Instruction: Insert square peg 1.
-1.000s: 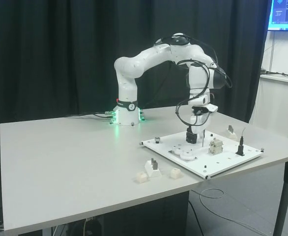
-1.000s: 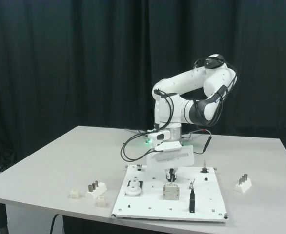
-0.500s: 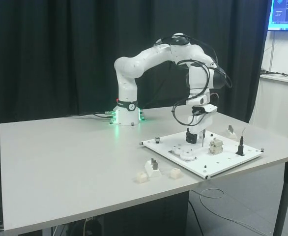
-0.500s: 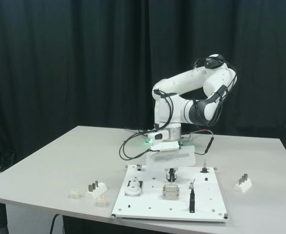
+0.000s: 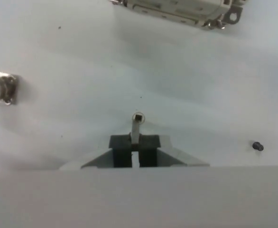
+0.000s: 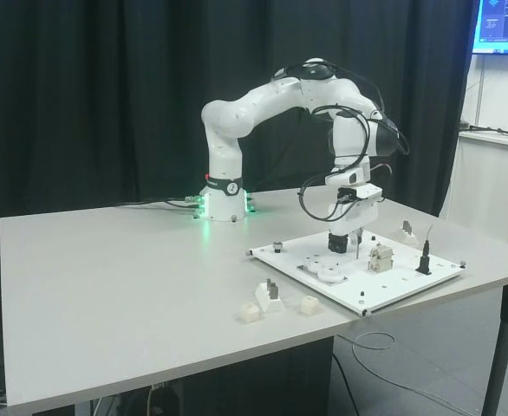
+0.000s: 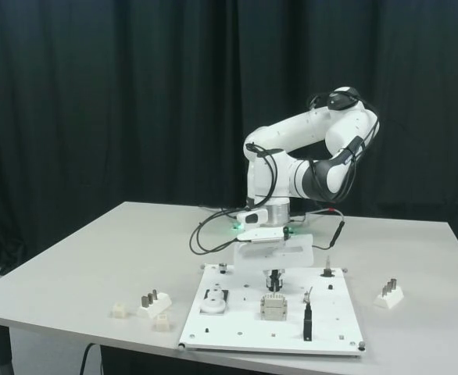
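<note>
We see the black fingers (image 5: 134, 151) clamping a slim grey square peg (image 5: 136, 127), upright above the white board (image 5: 82, 85).

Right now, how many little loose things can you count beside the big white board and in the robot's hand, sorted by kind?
White holders with grey pegs standing in them: 2
Small white blocks: 2
Square peg held in the gripper: 1
Total: 5
</note>
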### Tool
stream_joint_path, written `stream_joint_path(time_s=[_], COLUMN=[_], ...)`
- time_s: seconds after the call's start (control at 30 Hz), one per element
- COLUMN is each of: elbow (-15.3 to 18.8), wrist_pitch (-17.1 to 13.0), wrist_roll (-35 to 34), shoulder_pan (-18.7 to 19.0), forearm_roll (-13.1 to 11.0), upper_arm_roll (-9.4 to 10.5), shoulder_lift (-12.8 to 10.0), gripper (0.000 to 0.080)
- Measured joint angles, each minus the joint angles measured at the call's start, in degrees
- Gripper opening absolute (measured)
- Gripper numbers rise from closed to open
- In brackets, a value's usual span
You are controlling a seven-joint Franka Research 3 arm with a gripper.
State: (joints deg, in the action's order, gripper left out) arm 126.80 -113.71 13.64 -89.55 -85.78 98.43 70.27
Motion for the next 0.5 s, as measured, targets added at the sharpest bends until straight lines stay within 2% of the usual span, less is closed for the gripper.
stream_joint_path(time_s=[0.5], elbow=[0.0], wrist_pitch=[-0.8], wrist_roll=[-6.25], shoulder_pan=[-0.07], forearm_roll=[-0.21], upper_arm_roll=[0.19], shoulder_lift=[0.01], gripper=[0.0028])
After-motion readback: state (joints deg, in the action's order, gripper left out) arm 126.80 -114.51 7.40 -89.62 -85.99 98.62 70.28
